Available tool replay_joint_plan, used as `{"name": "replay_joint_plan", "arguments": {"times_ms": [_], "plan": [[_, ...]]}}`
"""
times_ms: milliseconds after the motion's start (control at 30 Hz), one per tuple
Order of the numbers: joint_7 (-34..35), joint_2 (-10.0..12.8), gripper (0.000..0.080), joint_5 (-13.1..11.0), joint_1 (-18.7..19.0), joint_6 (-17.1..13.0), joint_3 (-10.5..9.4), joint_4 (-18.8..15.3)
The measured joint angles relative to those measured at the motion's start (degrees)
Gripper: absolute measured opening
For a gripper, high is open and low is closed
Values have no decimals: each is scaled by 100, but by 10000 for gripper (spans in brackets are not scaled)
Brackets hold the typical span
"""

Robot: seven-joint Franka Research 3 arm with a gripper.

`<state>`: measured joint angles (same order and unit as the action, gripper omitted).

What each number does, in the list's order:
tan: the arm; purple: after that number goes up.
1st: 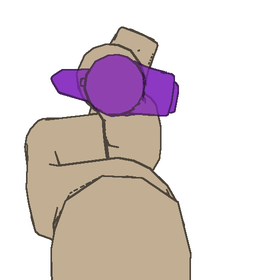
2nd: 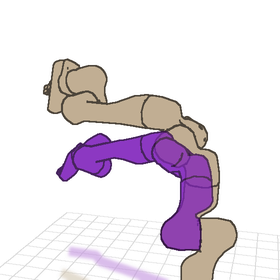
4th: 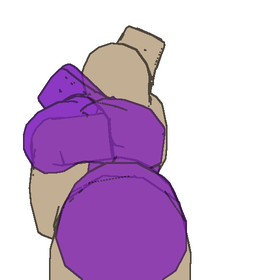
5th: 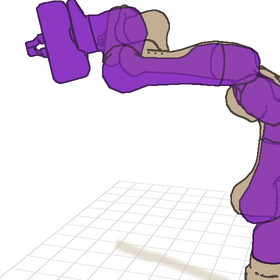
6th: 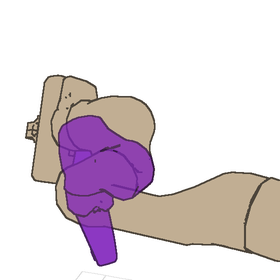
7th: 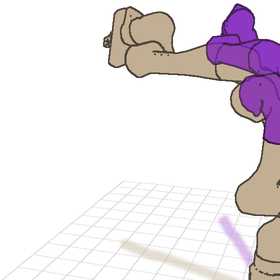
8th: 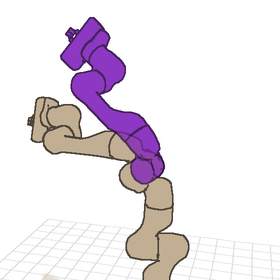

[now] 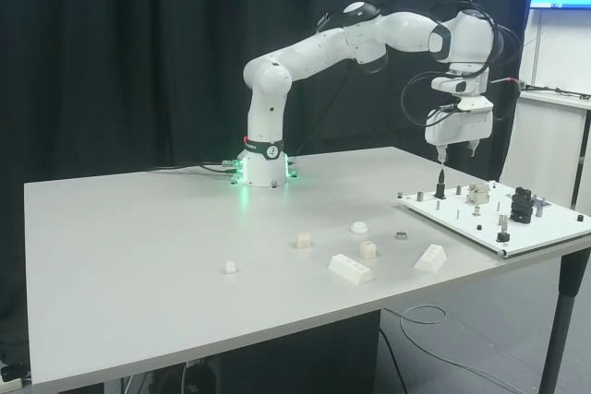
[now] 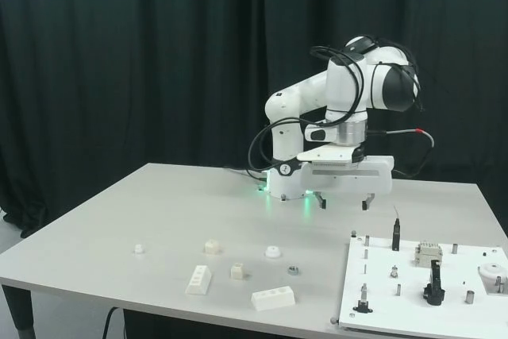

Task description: Remove USB.

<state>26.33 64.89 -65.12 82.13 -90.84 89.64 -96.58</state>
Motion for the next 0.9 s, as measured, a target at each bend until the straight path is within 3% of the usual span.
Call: {"name": "replay_joint_plan", "arguments": {"times_ms": [900], "plan": [[135,0,800,-195,10,12,-53,1]]}}
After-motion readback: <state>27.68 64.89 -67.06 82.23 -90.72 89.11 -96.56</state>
